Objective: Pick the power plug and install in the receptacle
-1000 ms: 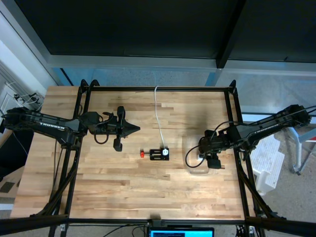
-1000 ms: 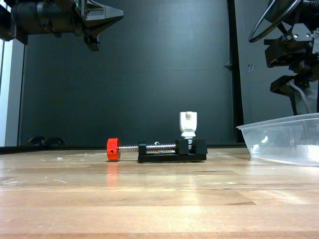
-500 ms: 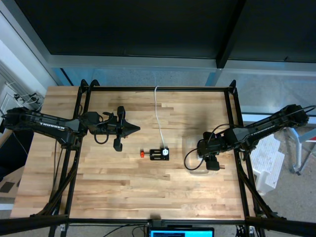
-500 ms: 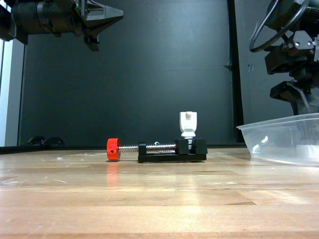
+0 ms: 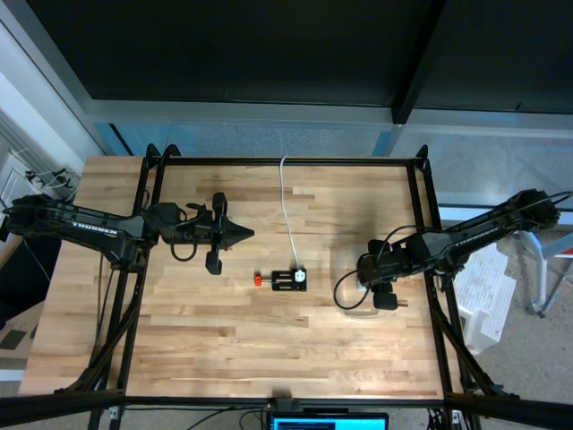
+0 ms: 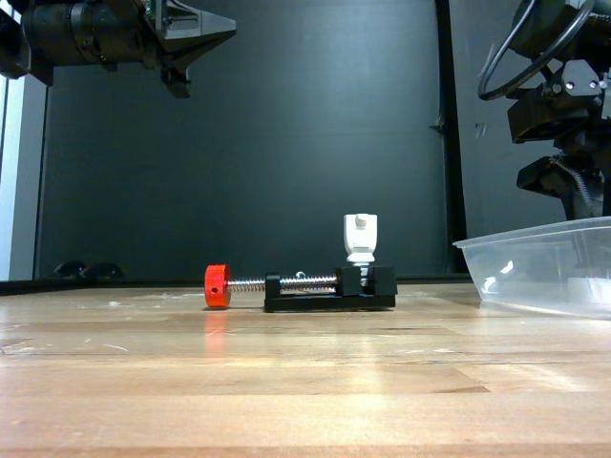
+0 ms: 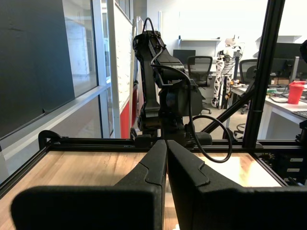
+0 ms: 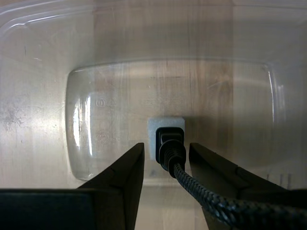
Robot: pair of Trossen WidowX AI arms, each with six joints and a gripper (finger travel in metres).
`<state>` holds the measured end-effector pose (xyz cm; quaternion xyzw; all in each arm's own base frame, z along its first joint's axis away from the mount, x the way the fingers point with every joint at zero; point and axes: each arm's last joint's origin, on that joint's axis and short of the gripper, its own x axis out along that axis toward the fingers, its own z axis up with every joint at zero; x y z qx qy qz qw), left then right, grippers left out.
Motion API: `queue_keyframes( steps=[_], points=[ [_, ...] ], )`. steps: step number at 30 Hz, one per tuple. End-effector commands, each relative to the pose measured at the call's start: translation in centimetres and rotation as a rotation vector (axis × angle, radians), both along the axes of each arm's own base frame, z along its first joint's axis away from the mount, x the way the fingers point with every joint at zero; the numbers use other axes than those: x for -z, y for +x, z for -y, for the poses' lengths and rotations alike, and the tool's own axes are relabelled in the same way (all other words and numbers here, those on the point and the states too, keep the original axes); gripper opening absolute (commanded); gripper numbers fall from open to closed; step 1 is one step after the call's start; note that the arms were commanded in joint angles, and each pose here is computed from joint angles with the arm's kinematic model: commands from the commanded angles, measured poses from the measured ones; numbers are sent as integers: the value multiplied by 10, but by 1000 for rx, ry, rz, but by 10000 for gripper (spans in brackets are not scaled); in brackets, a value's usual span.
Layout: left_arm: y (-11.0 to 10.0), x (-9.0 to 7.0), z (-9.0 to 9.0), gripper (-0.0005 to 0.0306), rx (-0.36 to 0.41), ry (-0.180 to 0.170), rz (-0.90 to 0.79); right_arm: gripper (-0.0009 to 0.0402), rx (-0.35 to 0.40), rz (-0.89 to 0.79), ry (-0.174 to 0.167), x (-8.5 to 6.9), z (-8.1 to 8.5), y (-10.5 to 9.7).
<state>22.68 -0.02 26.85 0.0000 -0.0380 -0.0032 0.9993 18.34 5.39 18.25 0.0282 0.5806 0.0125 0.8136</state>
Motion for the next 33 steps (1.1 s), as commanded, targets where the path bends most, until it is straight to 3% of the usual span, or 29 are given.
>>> queue_keyframes(
  steps=[1,15,24,33],
  points=[
    [0,0,0,0,0,0,0,102,-1,3,-1,0,0,0],
    [0,0,0,0,0,0,0,-2,11,12,-9,0,0,1],
    [0,0,0,0,0,0,0,-1,21,16,-2,-3,-1,1],
    [0,0,0,0,0,0,0,0,19,5,-6,-18,-1,3]
  ],
)
